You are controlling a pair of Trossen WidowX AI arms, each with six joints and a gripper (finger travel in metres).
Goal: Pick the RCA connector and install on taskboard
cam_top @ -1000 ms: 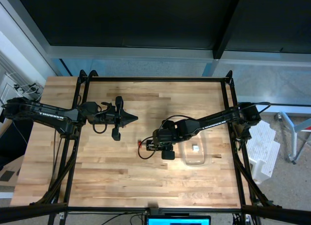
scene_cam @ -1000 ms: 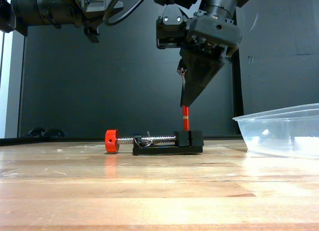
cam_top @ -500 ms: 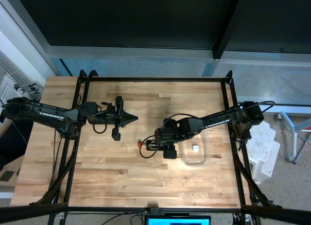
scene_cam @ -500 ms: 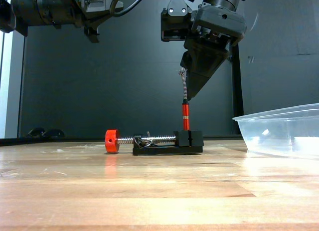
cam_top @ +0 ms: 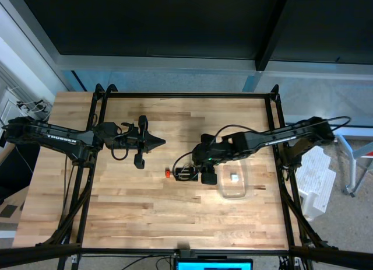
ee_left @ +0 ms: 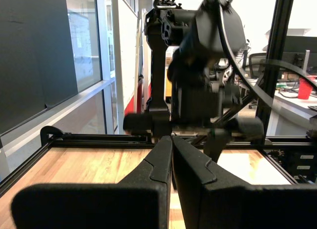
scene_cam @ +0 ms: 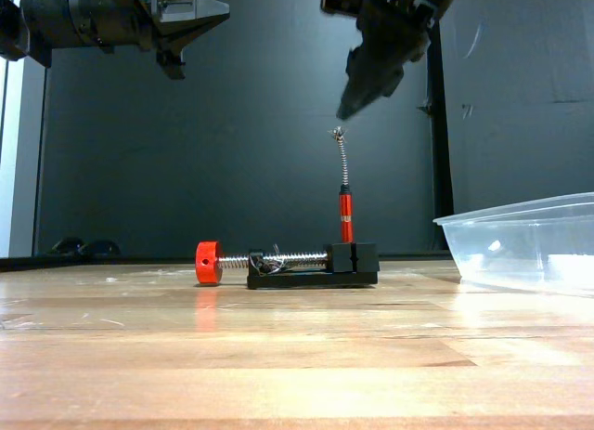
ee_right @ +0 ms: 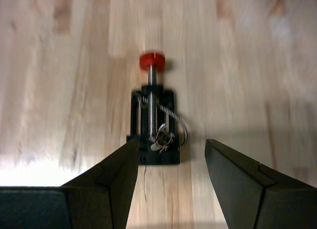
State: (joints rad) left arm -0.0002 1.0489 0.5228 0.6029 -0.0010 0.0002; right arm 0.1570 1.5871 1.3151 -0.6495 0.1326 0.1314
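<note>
A clear plastic tray [cam_top: 233,192] sits on the wooden table [cam_top: 145,214] just right of centre, holding a single small white cube [cam_top: 233,177] – nothing else shows inside it. Beside the tray's left wall lies the taskboard [scene_cam: 311,267], a black block with a red-orange knob [scene_cam: 209,262] at the end pointing away from the tray. The RCA connector [scene_cam: 345,216] stands upright in the board's tray-side end, a red barrel with a coiled metal tail rising from it. The right gripper [scene_cam: 345,108] hangs tilted just above the tip of that coil and apart from it. Its two fingers [ee_right: 106,182] are spread wide in the wrist view, framing the board below with nothing between them. The left gripper [cam_top: 157,142] is held high over the left half of the table, well apart from the board – its fingers pressed together on nothing, pointing toward the right arm. Black frame rails run along the table's edges, and nothing lies between the connector and the raised claw
</note>
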